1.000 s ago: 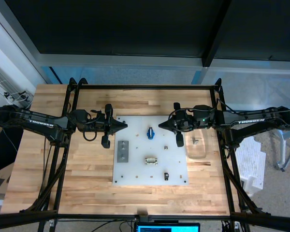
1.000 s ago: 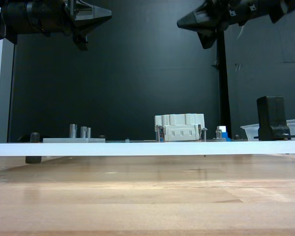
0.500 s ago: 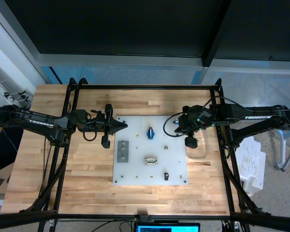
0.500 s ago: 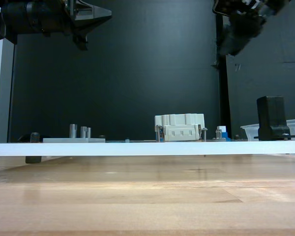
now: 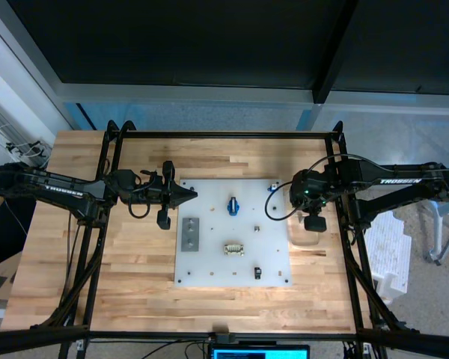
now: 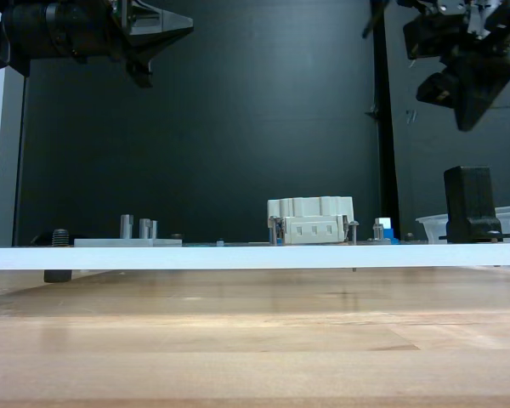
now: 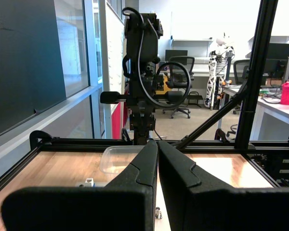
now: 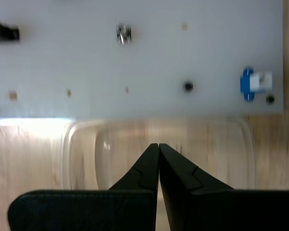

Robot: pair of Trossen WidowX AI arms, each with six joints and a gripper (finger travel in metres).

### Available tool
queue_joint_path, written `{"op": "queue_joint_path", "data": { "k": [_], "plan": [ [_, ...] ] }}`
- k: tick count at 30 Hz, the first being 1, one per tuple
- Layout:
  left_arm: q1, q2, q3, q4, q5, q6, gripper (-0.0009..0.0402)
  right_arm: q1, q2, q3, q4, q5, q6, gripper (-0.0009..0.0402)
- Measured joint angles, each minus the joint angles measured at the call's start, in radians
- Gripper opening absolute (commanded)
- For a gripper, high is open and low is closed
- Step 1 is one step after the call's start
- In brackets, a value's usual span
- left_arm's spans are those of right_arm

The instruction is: Pick the 16mm bar and install on taskboard

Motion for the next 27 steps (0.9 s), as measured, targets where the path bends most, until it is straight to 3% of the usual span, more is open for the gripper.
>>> {"op": "queue_joint_path", "data": {
  "k": [6,13,27],
  "plan": [
    [0.000,0.000,0.000,0.000,0.000,0.000,0.0000,0.000,0.004,-0.015,-0.067,0.009,0.000,0.0000],
    [0.000,0.000,0.000,0.000,0.000,0.000,0.0000,0.000,0.023,-0.090,-0.079,0.056,-0.018,0.0010],
    [0.000,0.000,0.000,0.000,0.000,0.000,0.0000,0.000,0.059,-0.208,0.035,0.056,0.000,0.0112]
  ]
}}
